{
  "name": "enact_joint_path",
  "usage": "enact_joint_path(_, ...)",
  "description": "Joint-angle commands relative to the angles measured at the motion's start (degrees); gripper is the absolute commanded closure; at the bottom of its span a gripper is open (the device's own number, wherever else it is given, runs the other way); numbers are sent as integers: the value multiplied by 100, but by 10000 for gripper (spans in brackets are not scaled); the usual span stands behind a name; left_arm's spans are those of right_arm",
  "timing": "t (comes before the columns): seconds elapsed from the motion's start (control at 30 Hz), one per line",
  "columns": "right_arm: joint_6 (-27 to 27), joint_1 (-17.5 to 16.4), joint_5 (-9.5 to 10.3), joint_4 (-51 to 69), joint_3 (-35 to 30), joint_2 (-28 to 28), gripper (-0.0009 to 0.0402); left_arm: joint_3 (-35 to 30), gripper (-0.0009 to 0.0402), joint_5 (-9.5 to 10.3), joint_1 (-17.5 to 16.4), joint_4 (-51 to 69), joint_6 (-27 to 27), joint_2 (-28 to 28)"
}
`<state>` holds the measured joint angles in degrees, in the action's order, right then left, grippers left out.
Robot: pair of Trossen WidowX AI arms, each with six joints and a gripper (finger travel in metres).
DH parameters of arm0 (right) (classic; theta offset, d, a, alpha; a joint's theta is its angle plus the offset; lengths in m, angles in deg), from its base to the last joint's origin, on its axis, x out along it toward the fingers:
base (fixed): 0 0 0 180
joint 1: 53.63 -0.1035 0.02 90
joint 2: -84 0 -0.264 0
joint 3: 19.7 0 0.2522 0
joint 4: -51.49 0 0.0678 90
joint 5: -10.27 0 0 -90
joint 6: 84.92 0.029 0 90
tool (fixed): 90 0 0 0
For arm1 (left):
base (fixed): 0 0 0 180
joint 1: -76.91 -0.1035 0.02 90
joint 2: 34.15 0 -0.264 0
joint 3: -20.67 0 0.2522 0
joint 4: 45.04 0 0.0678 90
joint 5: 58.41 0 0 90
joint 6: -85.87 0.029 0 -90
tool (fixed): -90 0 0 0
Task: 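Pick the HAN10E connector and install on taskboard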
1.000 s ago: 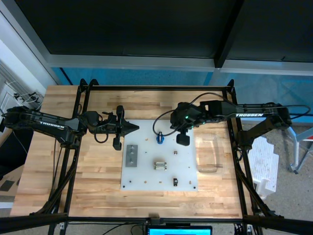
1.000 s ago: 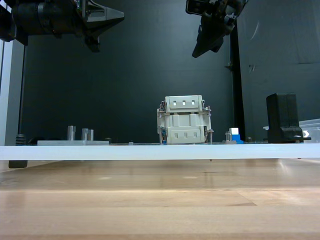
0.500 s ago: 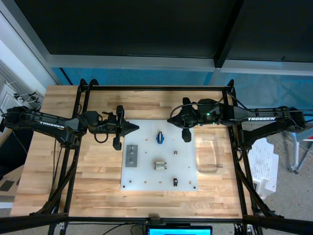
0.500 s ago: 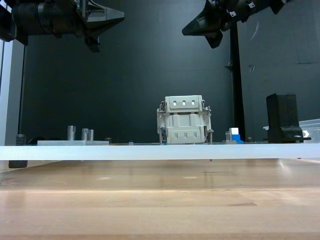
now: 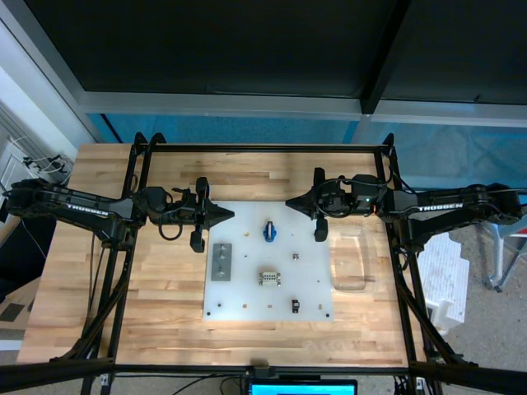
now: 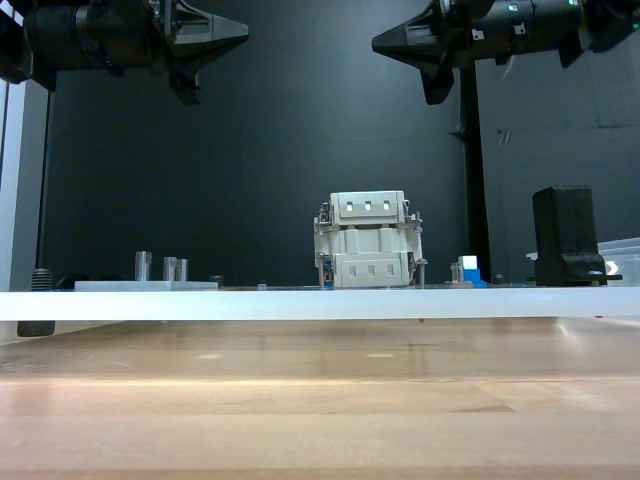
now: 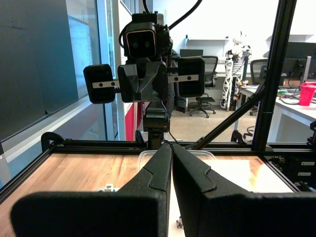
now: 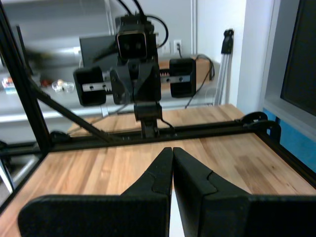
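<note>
Wooden surface (image 5: 140, 296) with the white taskboard (image 5: 313, 280) lying flat at its middle.

- HAN10E connector (image 5: 269, 279): stands upright on the taskboard, near the plate's centre. It is beige-grey with silvery metal at its ends. In the low view it reads as two stacked sections, the lower one seated on the plate. Nothing touches it, and both hands are well apart from it.
- Grey block (image 5: 222, 261): on the plate, to the connector's left.
- Blue part (image 5: 269, 232): on the plate, farther from the near edge than the connector.
- Black part (image 5: 296, 307): near the plate's near edge, to the connector's right.
- Clear plastic tray (image 5: 352, 262): on the wood just beside the plate's right edge.

Left hand (image 5: 230, 213): held high, level, over the far left corner of the plate, pointing right. Its fingers (image 7: 158, 168) are pressed together to a point with nothing between them.

Right hand (image 5: 289, 202): also high and level, over the plate's far edge right of centre, pointing left toward the other hand. Its fingers (image 8: 158, 177) are closed tip to tip and hold nothing.

The two hands face each other across the far part of the plate, with a gap between their tips. Each wrist view shows the opposite arm head-on.
</note>
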<state>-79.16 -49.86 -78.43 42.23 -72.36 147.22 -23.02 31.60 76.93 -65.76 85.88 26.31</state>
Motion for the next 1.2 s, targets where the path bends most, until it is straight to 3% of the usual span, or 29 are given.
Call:
enact_joint_path(0.03,20,-7,-7,-269,170,-20,393,-2,392,0,0,0,0,2)
enact_joint_path(0.47,-28,-42,133,-619,444,-57,393,-2,392,0,0,-2,0,2)
enact_joint_path(1.2,-50,-55,131,-612,509,-55,393,-2,392,0,0,0,0,2)
